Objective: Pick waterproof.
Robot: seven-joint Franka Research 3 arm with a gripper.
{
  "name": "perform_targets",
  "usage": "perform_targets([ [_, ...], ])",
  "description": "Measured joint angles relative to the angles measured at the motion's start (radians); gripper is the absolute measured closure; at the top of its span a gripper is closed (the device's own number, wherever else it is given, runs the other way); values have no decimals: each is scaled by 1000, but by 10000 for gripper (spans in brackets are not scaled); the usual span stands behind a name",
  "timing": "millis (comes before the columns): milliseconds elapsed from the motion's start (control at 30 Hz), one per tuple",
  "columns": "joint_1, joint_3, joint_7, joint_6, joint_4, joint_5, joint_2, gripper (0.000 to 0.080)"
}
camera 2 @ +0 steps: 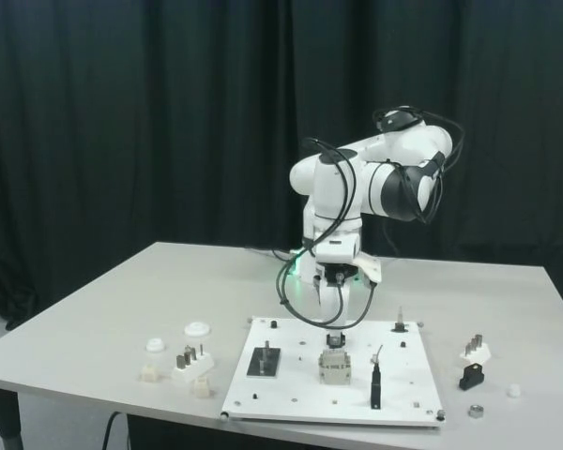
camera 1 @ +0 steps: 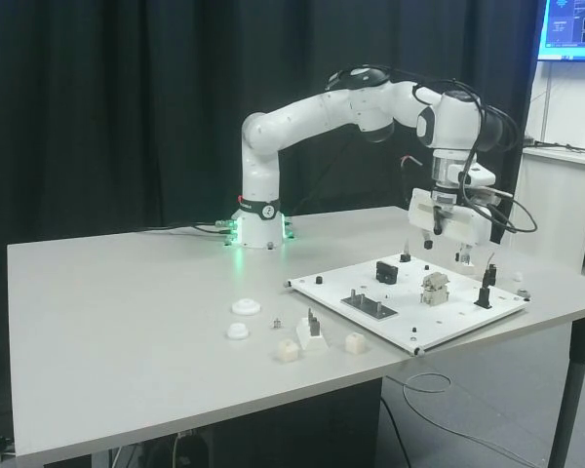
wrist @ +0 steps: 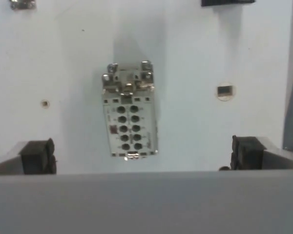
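On the white board: I see the waterproof connector point(wrist: 130, 114) sitting flat, a grey-white block with two rows of round sockets and metal clips at one end; it also shows near the middle of the board in the second room view point(camera 2: 334, 367).
Jaws: the gripper point(wrist: 141, 155) hangs above the connector with its two black fingertips point(wrist: 38, 156) spread wide, one on each side of the block and well apart from it; nothing is held.
Height: in the first room view the gripper point(camera 1: 437, 244) is clearly above the board point(camera 1: 468, 322), not touching the connector point(camera 1: 434, 289).
Arm: the white Franka point(camera 1: 312, 112) reaches from its base, lit green at the foot point(camera 1: 256, 227), out over the board.
Board, other parts: a dark flat plate with upright pins point(camera 2: 264, 361) lies left of the connector in the second room view; a black upright piece point(camera 2: 375, 386) stands to its right; a small black block point(camera 1: 386, 270) sits toward the far side.
Desk, left of the board: two white round discs point(camera 1: 246, 307) and a few small white blocks point(camera 1: 312, 336) lie loose on the grey desk point(camera 1: 127, 312).
Desk, right of the board: in the second room view I see a small black piece point(camera 2: 470, 377) and a small white holder with pins point(camera 2: 474, 350).
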Motion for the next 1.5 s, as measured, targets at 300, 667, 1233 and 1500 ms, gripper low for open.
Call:
perform_targets([
  [300,29,14,-4,30,-44,1,0,3],
  [667,57,53,-4,127,-82,5,0,3],
  [1233,58,99,-4,215,-112,24,-1,3],
  [1500,50,118,-4,236,-114,33,-1,3],
])
